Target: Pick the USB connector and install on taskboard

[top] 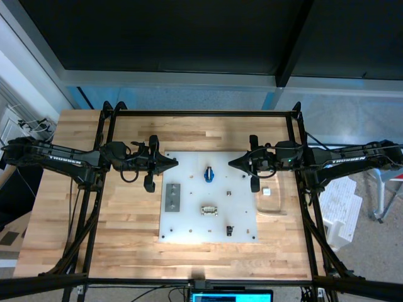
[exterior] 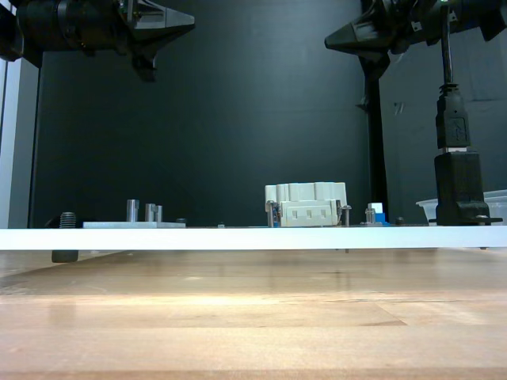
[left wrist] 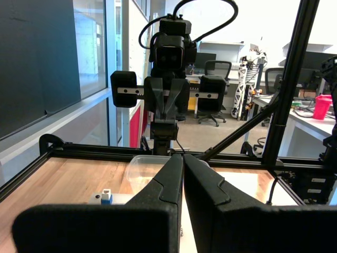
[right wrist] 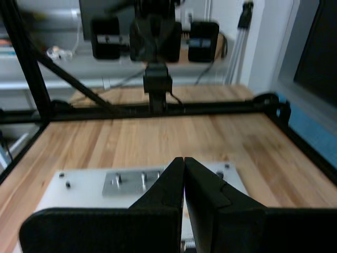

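The taskboard (top: 189,226) is a white square plate lying mid-table, edge-on in the low view (exterior: 158,238). On it are a grey block (top: 172,196), a blue clip (top: 208,173), a silver socket (top: 209,209) and a black fitting (top: 230,230). The black USB connector (exterior: 454,119) stands upright in that fitting (exterior: 459,190), its cable rising from it. My left gripper (top: 175,162) hovers shut and empty above the board's far left corner. Opposite it, my right gripper (top: 232,163) is shut and empty over the far right part. Both wrist views show the fingertips pressed together (left wrist: 182,158) (right wrist: 184,159).
A clear plastic tub (top: 272,202) sits on the wood just right of the board, with a small white piece (top: 267,190) beside it. A black frame (top: 201,114) runs along the table's far edge and down both sides. A cream multi-pin socket (exterior: 306,204) rises from the board.
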